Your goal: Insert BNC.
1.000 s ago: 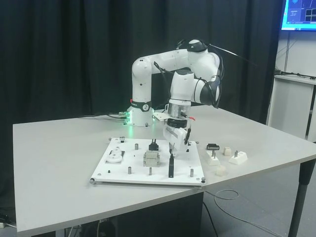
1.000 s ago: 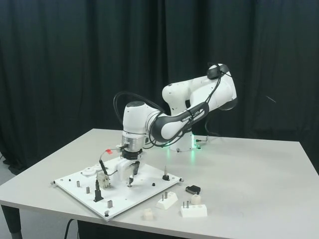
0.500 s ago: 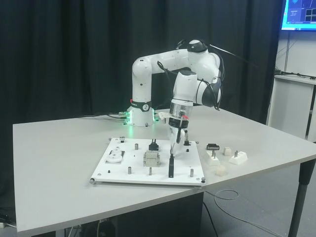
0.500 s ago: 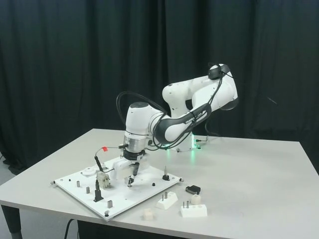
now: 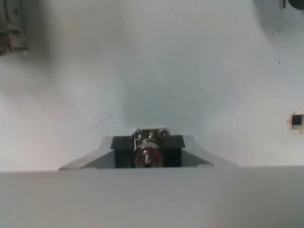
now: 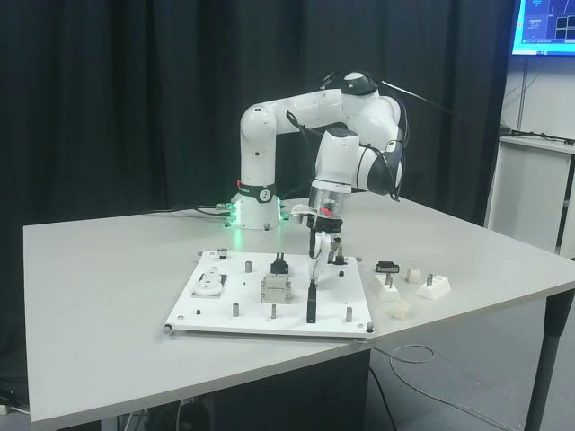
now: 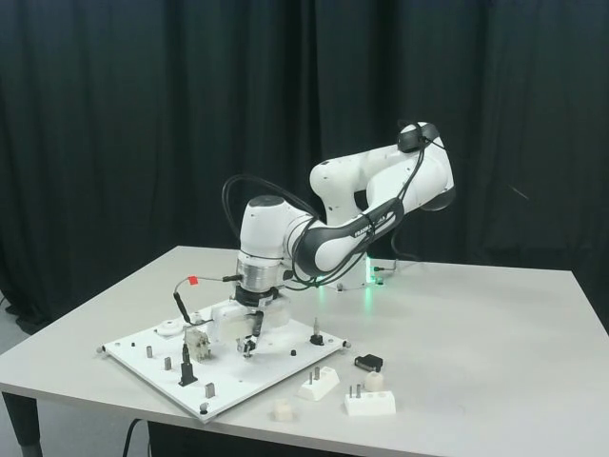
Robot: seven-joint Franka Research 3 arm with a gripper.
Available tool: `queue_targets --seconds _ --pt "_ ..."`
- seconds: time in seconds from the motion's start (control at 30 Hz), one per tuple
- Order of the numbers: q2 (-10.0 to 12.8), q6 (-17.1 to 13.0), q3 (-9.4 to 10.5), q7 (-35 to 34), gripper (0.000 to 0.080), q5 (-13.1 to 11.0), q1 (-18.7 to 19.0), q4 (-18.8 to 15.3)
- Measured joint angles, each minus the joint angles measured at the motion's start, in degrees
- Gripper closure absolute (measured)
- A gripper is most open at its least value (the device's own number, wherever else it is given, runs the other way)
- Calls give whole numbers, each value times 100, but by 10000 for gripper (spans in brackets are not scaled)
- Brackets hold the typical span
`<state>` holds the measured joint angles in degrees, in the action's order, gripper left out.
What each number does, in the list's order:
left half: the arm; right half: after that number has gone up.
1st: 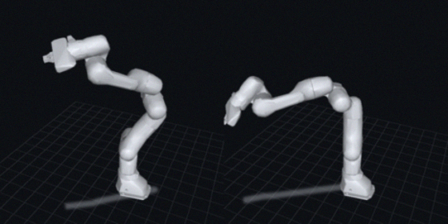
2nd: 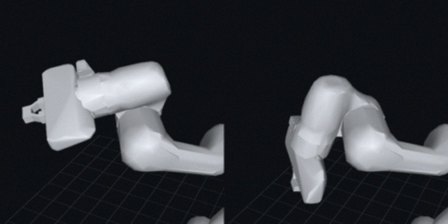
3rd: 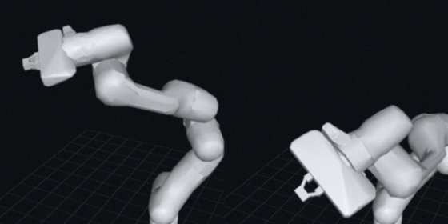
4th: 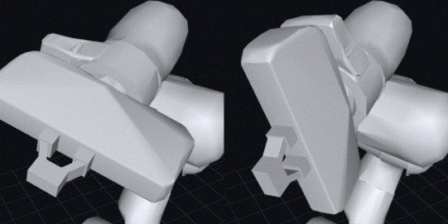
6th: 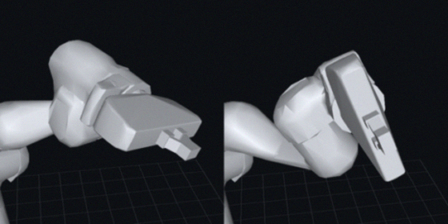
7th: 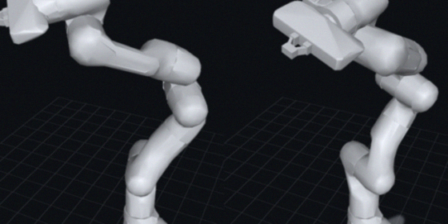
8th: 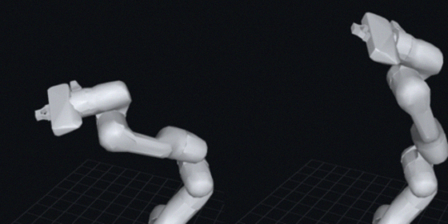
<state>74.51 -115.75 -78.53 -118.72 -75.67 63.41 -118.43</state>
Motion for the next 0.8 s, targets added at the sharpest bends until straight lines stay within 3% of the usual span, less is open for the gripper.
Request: queue_targets --seconds 0.57,0.8 --pt "0 -4 15 513 682 8 -16 22" --pt "-5 -4 14 429 682 10 -18 18"
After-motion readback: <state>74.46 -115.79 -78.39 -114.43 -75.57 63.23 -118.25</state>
